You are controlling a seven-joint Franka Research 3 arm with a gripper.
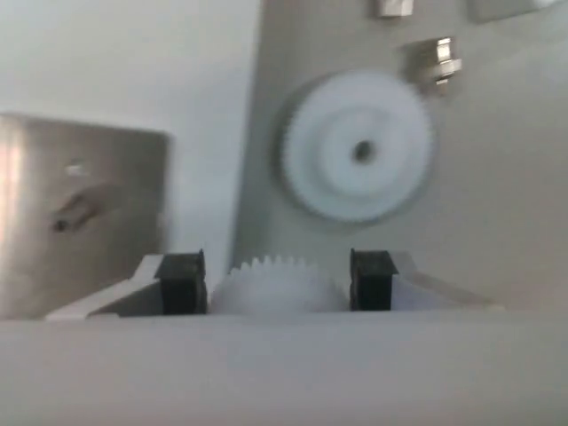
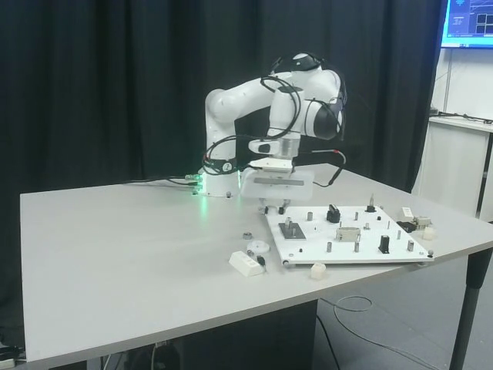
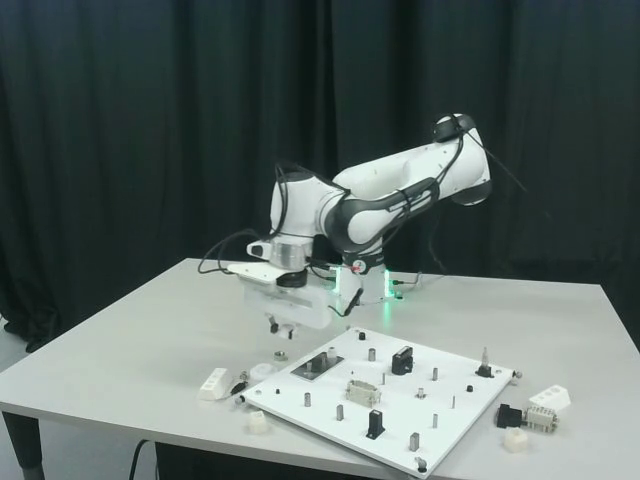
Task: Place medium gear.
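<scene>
Wrist view shows the gripper [image 1: 277, 282] clamped on the medium gear [image 1: 277, 286], carrying it above the board [image 2: 350, 235]; next, I judge, lowering it onto a peg.

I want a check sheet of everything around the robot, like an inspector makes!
Surface: grey table, carrying a white board with pegs and small parts.
Job's things: white medium gear held between the fingers; a bigger white gear lies on the board below.
Clutter: small white blocks and bits on the table beside the board.
Gripper: gripper shut on the medium gear, above the board's edge.
Cables: black cables along the arm; one hangs under the table.
Surroundings: black curtain; screen in the corner.
</scene>
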